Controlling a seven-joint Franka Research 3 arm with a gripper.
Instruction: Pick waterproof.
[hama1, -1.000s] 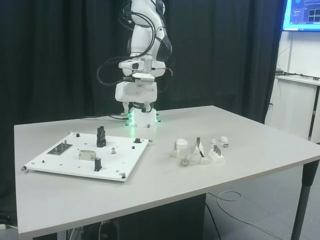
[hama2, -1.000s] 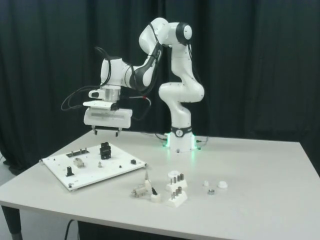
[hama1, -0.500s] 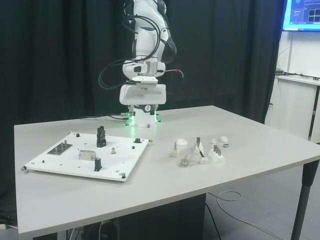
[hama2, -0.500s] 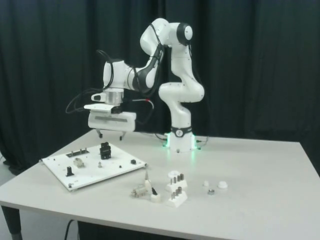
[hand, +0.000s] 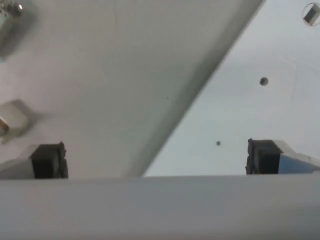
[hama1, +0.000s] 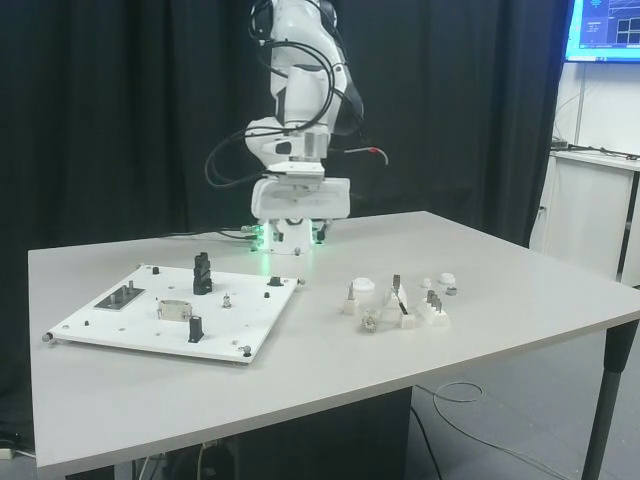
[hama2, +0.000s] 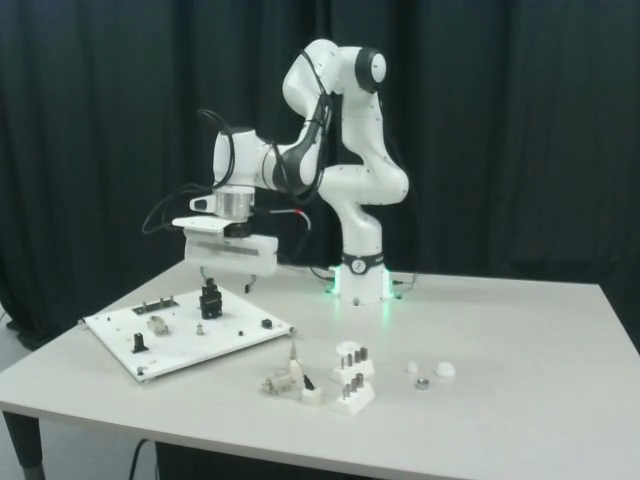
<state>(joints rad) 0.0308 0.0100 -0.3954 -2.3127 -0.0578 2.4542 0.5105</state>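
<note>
Grey table (hama1: 330, 350), waterproof's axis indiscernible.

Which piece is the waterproof part cannot be told. It would be among the small parts (hama1: 400, 300) lying loose on the grey table (hama1: 330, 370), at 3 o'clock from the white board (hama1: 140, 330) in the first room view. The group holds white blocks (hama2: 355, 395) with upright grey pins, a small metal piece (hama1: 370, 322) at its 7 o'clock edge, and 2 round white caps (hama2: 443, 369) just apart at 2 o'clock.
</note>
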